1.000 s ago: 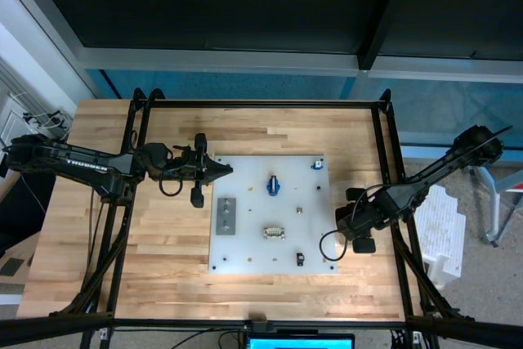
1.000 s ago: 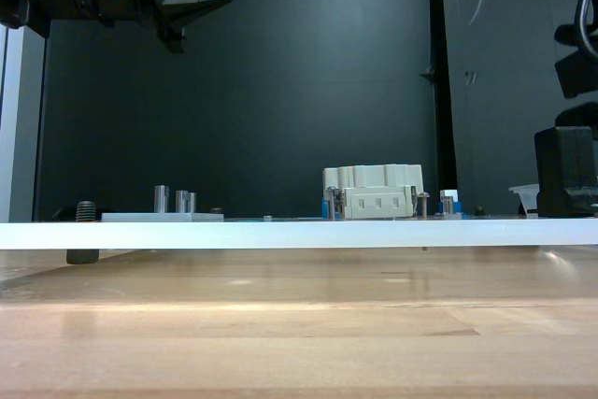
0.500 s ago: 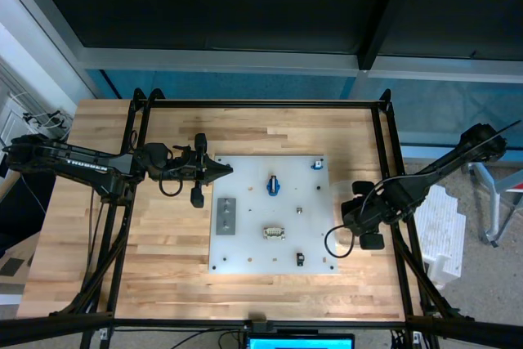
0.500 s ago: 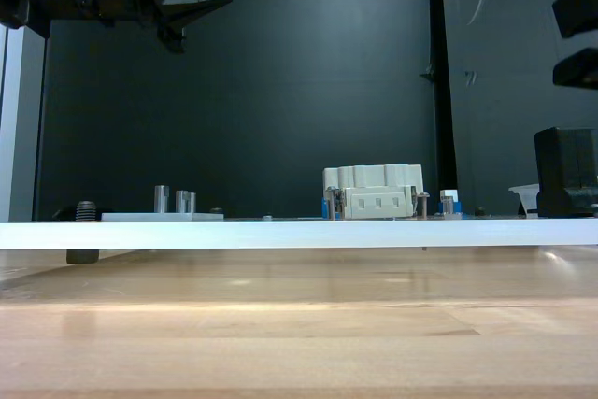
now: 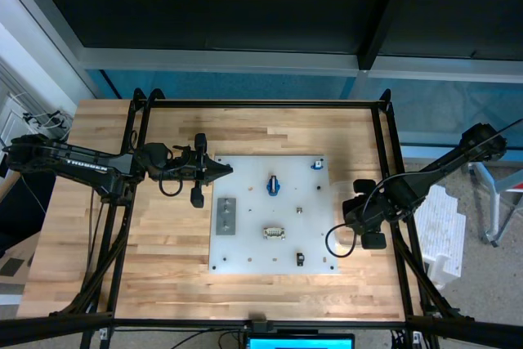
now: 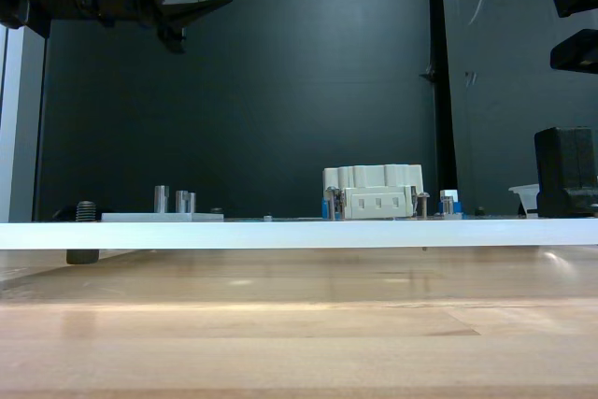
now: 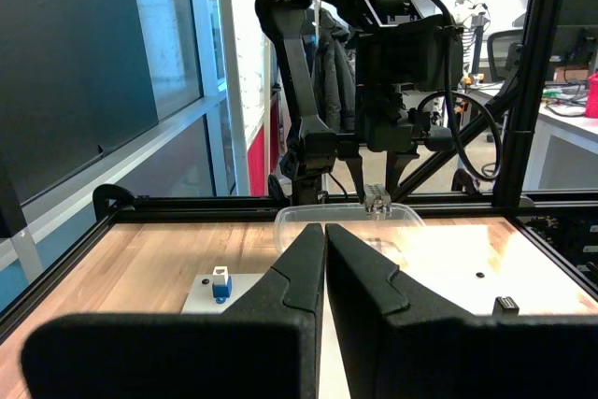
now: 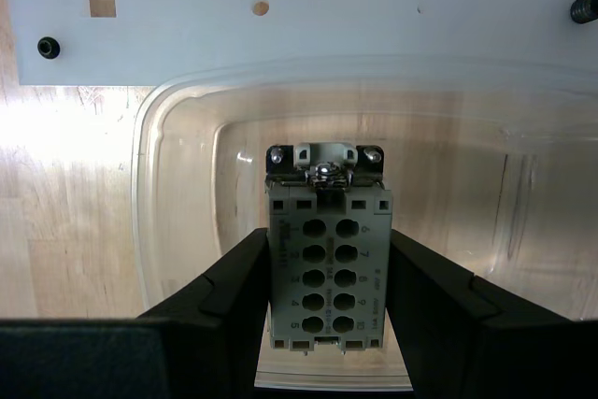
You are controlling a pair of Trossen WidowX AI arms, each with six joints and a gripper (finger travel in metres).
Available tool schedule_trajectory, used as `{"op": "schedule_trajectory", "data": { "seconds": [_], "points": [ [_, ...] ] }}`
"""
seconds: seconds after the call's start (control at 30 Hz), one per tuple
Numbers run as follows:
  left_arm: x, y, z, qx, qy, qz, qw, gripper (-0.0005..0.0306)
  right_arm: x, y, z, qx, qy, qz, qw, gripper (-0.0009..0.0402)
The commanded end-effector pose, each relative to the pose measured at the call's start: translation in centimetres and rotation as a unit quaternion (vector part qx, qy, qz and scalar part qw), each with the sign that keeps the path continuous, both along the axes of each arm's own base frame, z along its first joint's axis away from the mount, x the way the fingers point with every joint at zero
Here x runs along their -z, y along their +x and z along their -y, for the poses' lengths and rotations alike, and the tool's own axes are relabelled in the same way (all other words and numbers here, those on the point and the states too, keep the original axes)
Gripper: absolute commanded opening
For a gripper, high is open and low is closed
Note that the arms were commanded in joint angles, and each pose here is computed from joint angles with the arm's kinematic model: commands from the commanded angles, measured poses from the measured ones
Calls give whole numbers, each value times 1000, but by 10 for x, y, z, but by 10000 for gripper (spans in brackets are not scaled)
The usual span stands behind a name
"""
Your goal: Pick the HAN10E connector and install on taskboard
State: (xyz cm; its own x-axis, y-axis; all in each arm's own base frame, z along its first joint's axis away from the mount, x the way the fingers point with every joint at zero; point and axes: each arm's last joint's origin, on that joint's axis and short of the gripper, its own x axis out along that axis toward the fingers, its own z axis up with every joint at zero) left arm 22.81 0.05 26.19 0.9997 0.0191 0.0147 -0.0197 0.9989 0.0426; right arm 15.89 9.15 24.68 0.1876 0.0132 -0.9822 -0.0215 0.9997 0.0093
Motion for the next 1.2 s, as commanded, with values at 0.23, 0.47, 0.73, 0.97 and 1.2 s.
{"op": "schedule_trajectory", "data": {
  "seconds": [0.23,0.47,0.73,0.97,1.2],
  "points": [
    [0,0,0,0,0,0,1000,1,-8,30,-5,15,-2,-6,1000,34],
    [0,0,0,0,0,0,1000,1,-13,69,-10,31,-6,-11,999,34],
    [0,0,0,0,0,0,1000,1,-15,118,-17,40,-9,-11,999,34],
    [0,0,0,0,0,0,1000,1,-14,150,-23,38,-9,-8,999,34],
    [0,0,0,0,0,0,1000,1,-11,173,-29,37,-10,-9,999,34]
  ]
}}
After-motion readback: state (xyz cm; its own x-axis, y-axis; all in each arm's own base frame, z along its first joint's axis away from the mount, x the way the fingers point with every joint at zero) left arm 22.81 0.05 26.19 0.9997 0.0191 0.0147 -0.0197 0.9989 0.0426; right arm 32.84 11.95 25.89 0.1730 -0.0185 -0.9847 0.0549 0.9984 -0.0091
